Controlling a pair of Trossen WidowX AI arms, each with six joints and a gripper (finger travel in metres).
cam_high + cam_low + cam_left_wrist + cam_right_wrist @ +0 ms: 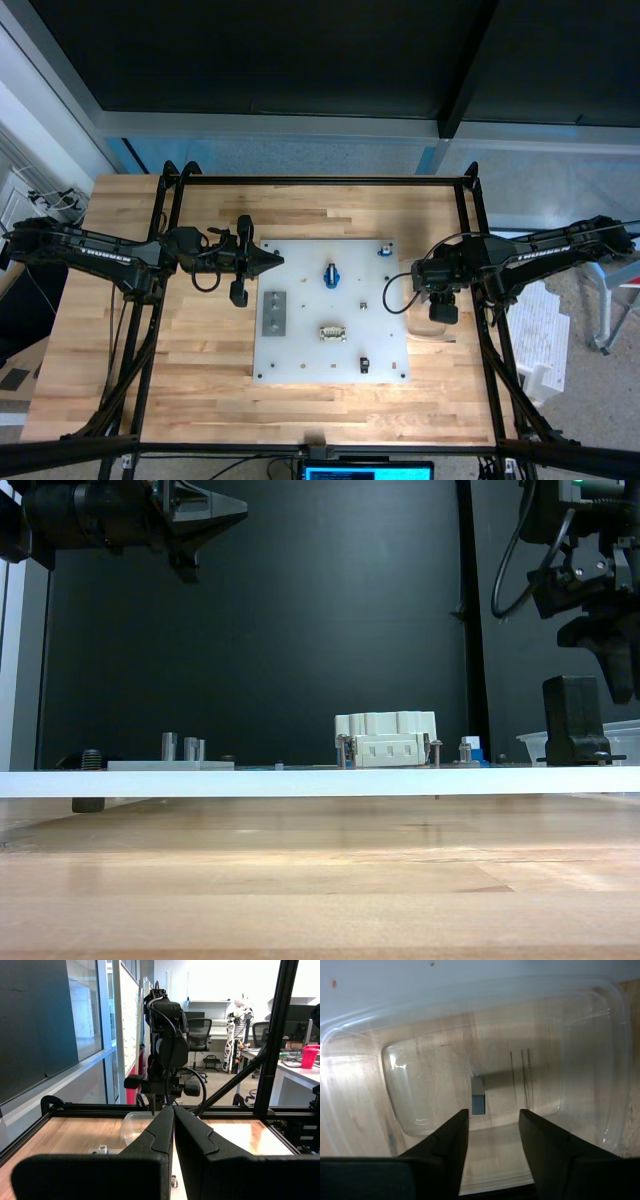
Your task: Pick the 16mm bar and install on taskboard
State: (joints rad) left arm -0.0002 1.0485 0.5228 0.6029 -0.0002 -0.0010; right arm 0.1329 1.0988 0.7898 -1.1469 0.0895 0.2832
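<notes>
The 16mm bar (pixel 478 1094), a tiny grey peg, lies on the floor of a clear plastic tray (pixel 600 1060). My right gripper (pixel 493 1112) hangs open just above it, pointing down, with the peg showing between and a little beyond the finger tips. In the high view this right gripper (pixel 441 310) is over the tray (pixel 430 328), off the right edge of the white taskboard (pixel 300 350). My left gripper (pixel 276 261) is shut on nothing and hovers high over the board's left edge, its fingers (pixel 165 1125) pressed together.
On the board stand a grey two-hole block (pixel 273 312), a blue knob (pixel 331 274), a white connector (pixel 333 333) and a black connector (pixel 365 364). A black frame (pixel 320 181) rings the wooden table. In the low view the board's front edge (pixel 300 783) is white.
</notes>
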